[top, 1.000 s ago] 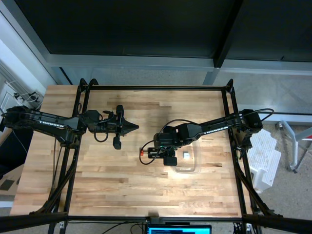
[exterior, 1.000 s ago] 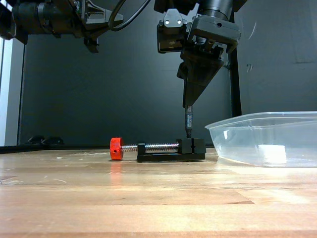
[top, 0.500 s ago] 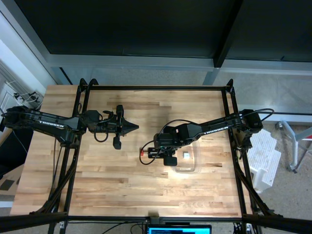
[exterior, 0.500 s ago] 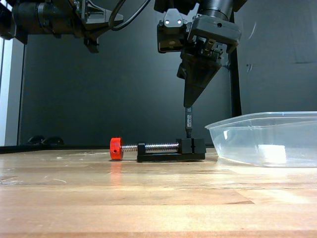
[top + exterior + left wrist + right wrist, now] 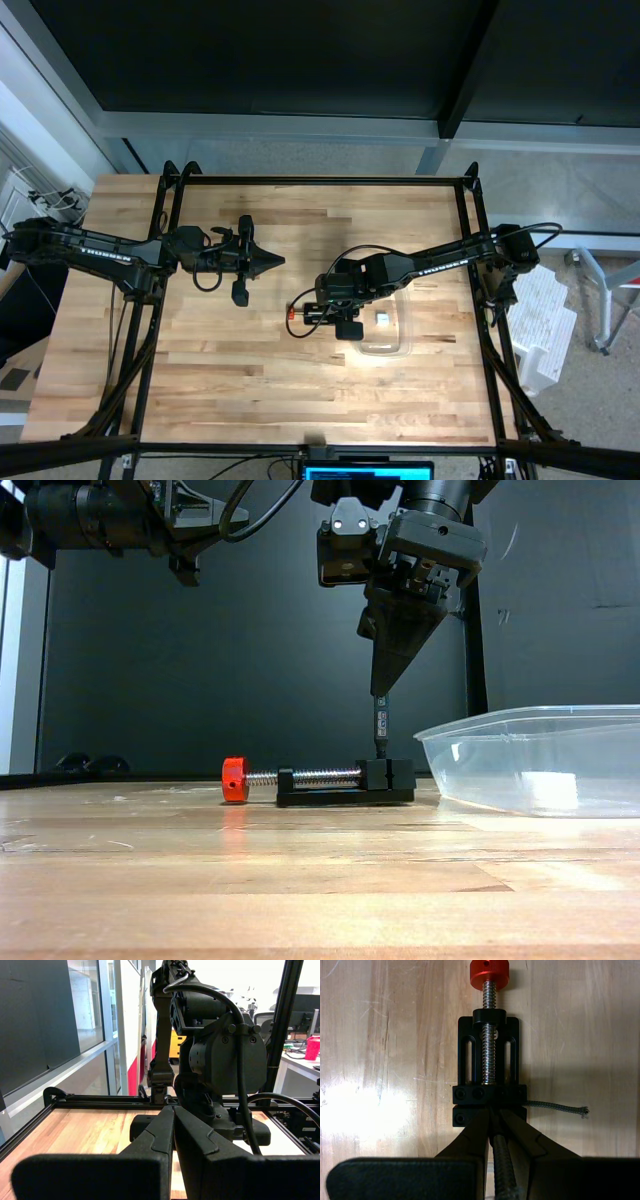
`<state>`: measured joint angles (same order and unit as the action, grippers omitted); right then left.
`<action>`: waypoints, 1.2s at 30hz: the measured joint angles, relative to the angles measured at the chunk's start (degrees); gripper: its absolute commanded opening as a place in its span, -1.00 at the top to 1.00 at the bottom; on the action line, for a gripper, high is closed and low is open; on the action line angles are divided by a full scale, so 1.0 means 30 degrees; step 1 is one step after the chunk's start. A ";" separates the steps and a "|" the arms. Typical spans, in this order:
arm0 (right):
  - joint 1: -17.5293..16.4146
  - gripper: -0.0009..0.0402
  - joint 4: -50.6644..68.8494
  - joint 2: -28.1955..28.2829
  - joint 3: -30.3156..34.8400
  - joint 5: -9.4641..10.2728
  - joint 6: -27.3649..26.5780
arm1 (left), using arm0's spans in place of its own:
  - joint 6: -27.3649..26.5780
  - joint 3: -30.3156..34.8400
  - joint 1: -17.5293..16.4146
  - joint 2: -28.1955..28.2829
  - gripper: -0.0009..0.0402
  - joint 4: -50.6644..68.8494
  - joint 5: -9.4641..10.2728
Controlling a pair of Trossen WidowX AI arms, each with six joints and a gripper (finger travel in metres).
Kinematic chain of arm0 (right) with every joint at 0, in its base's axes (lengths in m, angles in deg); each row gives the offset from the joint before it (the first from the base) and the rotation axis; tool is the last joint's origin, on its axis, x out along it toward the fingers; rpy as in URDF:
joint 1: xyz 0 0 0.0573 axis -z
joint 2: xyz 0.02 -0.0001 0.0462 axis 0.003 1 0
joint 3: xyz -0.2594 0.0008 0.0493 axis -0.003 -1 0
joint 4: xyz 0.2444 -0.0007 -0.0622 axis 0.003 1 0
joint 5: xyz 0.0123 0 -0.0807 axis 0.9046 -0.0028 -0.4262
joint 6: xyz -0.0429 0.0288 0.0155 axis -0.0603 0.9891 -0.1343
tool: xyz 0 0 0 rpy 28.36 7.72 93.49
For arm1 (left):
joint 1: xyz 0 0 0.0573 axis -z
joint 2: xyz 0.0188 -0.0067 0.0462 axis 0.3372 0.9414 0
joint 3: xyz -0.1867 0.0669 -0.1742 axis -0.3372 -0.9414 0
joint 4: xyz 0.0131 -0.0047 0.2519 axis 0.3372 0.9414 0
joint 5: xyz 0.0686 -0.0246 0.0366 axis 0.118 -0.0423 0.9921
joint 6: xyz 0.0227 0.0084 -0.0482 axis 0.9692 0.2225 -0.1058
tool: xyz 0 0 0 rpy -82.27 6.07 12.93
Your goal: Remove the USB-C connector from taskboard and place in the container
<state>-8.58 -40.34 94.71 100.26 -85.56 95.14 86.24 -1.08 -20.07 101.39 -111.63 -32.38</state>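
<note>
Our right hand (image 5: pixel 379 688) barely shifts, pinching the USB-C connector (image 5: pixel 380 730) — we judge it still seated in the taskboard (image 5: pixel 345 780); left hand (image 5: pixel 275 262) hangs aside, pressed together

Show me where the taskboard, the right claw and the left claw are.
taskboard (image 5: pixel 390 780), low view: its black end block.
right claw (image 5: pixel 380 692), low view: tip, shut on the USB-C connector (image 5: pixel 380 725) standing in the taskboard.
left claw (image 5: pixel 280 262), high view: shut tip, over the table's (image 5: pixel 250 400) left side.

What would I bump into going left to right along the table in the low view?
Red knob → silver screw → USB-C connector, upright in the taskboard, right pincer shut on its top → clear container. Left pincer hangs high at the left, shut.
</note>
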 measured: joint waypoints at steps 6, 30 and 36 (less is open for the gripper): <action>0.0000 0.96 0.0029 -0.0160 -0.0022 0.0007 -0.0007 | 0.0007 -0.0007 0.0000 0.0000 0.96 0.0000 0.0000; -0.0051 0.96 0.0678 -0.2900 -0.0007 -0.0124 -0.0087 | 0.0000 0.0000 0.0000 0.0000 0.96 0.0000 0.0000; -0.0080 0.96 0.0750 -0.3126 -0.0007 -0.0117 -0.0073 | 0.0000 0.0000 0.0000 0.0000 0.96 0.0000 -0.0007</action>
<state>-8.82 -38.09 85.33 100.24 -85.91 94.93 86.24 -1.08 -20.07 101.39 -111.63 -32.40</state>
